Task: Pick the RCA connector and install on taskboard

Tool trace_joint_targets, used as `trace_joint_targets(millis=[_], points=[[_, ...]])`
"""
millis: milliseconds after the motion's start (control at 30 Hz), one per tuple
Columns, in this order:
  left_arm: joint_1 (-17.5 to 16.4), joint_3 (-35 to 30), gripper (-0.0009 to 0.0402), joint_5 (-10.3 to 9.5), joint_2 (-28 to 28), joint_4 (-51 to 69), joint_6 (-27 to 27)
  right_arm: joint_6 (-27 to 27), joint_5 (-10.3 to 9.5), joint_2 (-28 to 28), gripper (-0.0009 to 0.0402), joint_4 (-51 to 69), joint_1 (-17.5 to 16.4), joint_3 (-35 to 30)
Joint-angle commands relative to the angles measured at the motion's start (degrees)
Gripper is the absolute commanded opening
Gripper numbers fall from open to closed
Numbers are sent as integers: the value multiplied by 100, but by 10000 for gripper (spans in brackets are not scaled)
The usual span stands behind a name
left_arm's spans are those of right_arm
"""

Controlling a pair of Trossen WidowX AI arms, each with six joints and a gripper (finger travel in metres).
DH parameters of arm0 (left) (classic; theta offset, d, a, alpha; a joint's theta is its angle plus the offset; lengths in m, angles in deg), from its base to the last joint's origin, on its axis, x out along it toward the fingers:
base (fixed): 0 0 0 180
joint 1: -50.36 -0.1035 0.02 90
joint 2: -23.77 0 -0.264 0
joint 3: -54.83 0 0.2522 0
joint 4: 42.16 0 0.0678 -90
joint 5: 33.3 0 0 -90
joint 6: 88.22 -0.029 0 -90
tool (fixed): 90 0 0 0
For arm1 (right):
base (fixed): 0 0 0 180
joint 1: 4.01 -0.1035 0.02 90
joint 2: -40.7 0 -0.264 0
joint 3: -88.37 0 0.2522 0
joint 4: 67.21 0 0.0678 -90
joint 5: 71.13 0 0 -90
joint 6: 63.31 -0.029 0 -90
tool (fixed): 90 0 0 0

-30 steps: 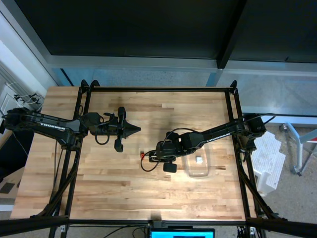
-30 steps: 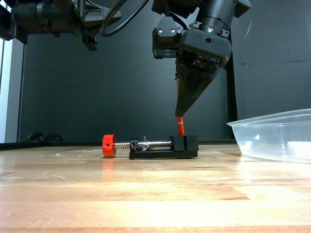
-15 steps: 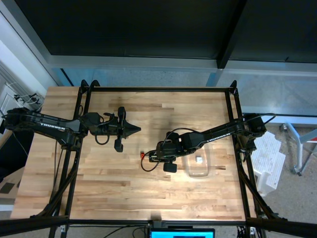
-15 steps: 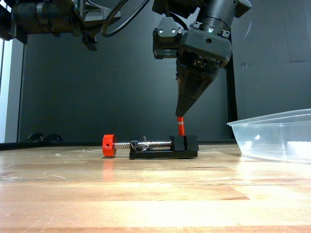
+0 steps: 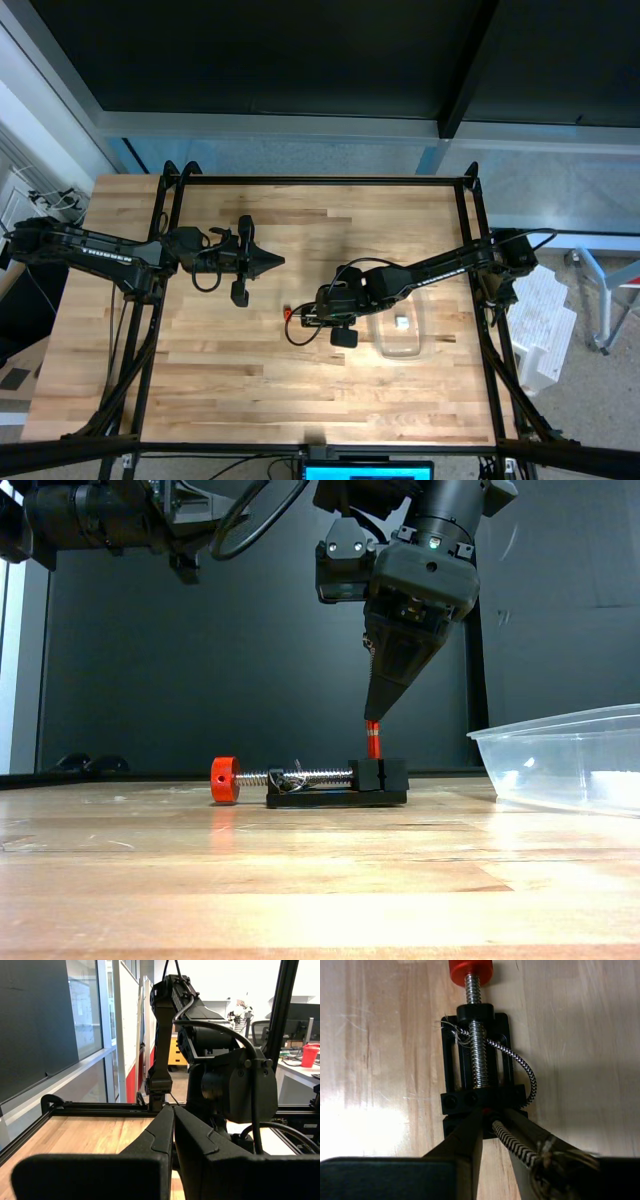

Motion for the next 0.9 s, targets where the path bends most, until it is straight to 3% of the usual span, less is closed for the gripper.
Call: trace_joint_targets(millis=[33, 433, 500, 900], points=[[0, -2, 0, 0, 0, 0, -2, -2, 7, -26, 94, -52, -4, -48], [0, -2, 0, 0, 0, 0, -2, 15, -13, -225, 185, 31, -4, -79], [-2, -2, 0, 0, 0, 2, -2, 24, -155, -323, 194, 105, -4, -72], [0, -2, 0, 0, 0, 2, -2, 83, -144, -691, 194, 511, -7, -72]])
